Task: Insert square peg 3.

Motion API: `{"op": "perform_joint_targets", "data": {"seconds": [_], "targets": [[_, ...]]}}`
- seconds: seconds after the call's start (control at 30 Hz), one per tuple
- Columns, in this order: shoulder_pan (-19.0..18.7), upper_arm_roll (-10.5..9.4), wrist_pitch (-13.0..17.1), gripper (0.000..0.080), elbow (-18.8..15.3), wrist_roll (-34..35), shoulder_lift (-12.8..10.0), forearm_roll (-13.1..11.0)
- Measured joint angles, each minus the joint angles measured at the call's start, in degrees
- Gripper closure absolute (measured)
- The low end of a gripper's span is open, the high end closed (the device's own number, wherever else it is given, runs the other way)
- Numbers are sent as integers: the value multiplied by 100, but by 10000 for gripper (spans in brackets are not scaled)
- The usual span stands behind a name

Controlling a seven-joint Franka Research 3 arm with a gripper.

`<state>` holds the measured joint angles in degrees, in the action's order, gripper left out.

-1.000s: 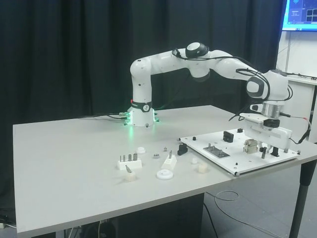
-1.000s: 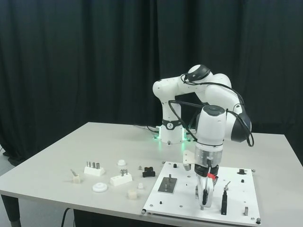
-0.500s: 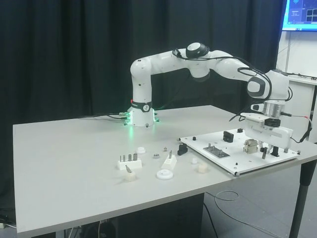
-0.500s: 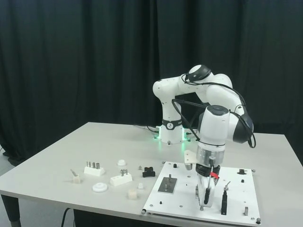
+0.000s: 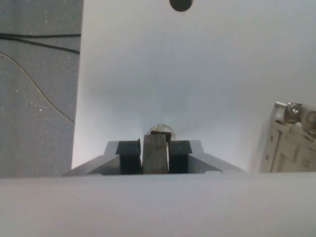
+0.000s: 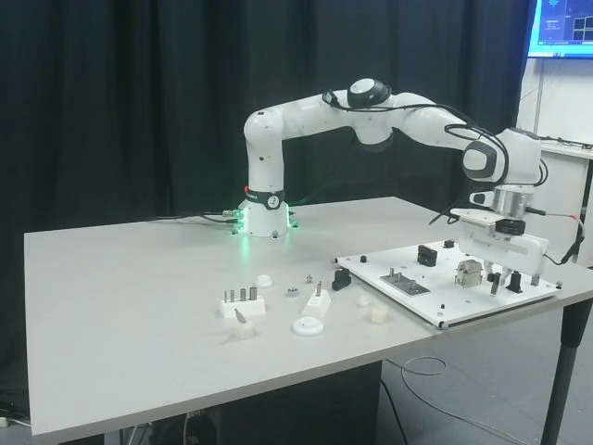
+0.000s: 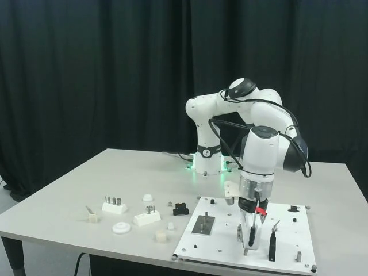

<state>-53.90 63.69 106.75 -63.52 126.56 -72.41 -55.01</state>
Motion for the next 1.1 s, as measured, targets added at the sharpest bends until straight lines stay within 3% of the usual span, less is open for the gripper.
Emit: {"op": "perform_joint_targets", "data": {"seconds": [0.6,1.1], "targets": [[47,36,-43,687,-12,50,40,-108],[165,-21,-141,687,-45,54,40,-385]]}}
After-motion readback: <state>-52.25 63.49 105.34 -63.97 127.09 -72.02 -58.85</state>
